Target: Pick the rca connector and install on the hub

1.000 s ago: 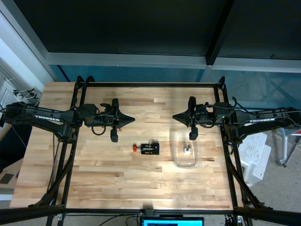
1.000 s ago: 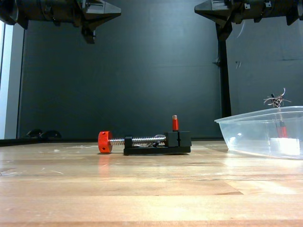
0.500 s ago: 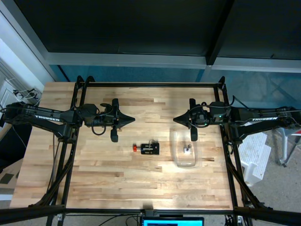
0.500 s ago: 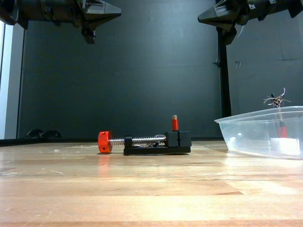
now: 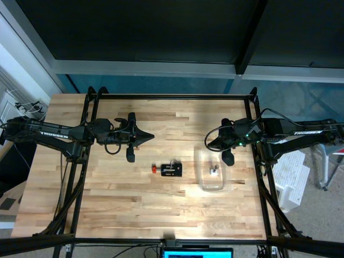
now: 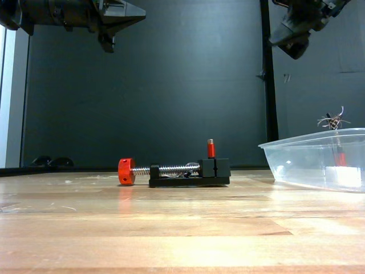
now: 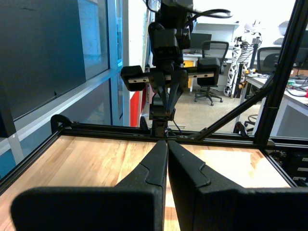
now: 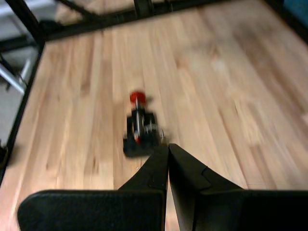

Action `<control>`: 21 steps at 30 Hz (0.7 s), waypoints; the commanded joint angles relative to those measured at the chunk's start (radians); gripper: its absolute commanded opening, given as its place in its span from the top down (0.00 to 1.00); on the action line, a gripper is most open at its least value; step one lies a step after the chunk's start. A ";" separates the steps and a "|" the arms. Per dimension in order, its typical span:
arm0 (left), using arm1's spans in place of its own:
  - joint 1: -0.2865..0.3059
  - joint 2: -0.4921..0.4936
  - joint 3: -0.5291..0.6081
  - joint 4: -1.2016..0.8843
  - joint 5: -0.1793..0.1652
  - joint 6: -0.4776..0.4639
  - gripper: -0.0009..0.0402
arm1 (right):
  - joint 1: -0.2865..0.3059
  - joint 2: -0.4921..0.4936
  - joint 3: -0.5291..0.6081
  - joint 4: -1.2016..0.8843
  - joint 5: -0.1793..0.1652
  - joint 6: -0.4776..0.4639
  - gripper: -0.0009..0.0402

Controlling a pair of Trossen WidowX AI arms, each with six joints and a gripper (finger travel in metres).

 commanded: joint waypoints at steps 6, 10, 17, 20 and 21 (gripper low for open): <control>0.000 0.000 0.000 0.000 0.000 0.000 0.98 | 0.049 0.084 0.082 -0.206 0.002 0.038 0.98; 0.000 0.000 0.000 0.000 0.000 0.000 0.98 | 0.078 0.126 0.115 -0.275 0.002 0.039 0.98; 0.000 0.000 0.000 0.000 0.000 0.000 0.98 | 0.117 0.171 0.122 -0.359 0.013 0.046 0.97; 0.000 0.000 0.000 0.000 0.000 0.000 0.98 | 0.136 0.184 0.122 -0.377 0.023 0.046 0.94; 0.000 0.000 0.000 0.000 0.000 0.000 0.98 | 0.142 0.188 0.121 -0.381 0.032 0.048 0.93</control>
